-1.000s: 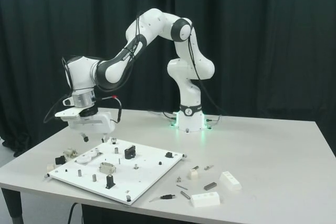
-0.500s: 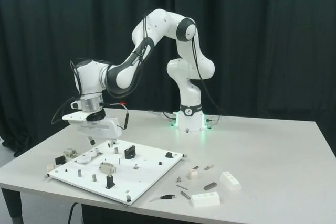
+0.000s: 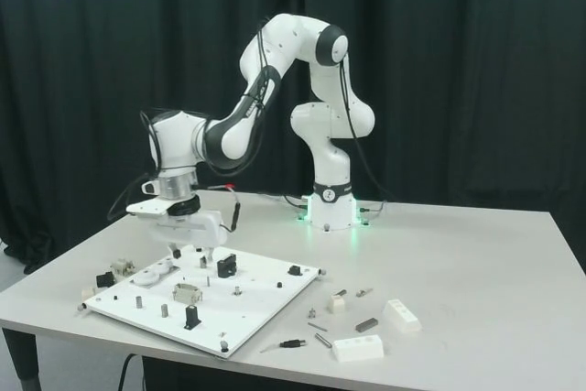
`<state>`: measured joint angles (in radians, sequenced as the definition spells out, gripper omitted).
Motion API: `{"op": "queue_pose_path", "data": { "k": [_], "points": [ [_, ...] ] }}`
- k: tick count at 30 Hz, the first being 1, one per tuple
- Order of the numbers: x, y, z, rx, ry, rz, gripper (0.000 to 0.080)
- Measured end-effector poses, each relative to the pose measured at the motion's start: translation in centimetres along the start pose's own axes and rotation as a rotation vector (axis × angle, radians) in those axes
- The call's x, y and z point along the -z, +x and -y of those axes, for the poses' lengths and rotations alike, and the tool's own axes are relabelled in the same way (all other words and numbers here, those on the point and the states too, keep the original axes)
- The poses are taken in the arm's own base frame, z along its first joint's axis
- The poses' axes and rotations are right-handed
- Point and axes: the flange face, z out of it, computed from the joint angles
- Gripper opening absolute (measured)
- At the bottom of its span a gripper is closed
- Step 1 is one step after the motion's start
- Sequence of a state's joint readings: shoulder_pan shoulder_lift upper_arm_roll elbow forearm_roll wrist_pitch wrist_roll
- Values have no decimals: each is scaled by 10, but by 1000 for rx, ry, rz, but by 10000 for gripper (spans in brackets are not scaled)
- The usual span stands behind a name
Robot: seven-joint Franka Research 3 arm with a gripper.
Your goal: Remove square peg 1.
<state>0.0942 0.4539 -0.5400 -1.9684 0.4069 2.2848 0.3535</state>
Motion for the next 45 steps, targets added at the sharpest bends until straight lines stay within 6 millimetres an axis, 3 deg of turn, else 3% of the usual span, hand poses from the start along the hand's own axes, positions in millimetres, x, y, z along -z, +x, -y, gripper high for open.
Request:
{"op": "queue_pose_path", "data": {
  "k": [19,45],
  "points": [
    [-25,-45,3,-45,25,-94,800],
    [-44,-41,9,-37,-8,-111,800]
  ]
}}
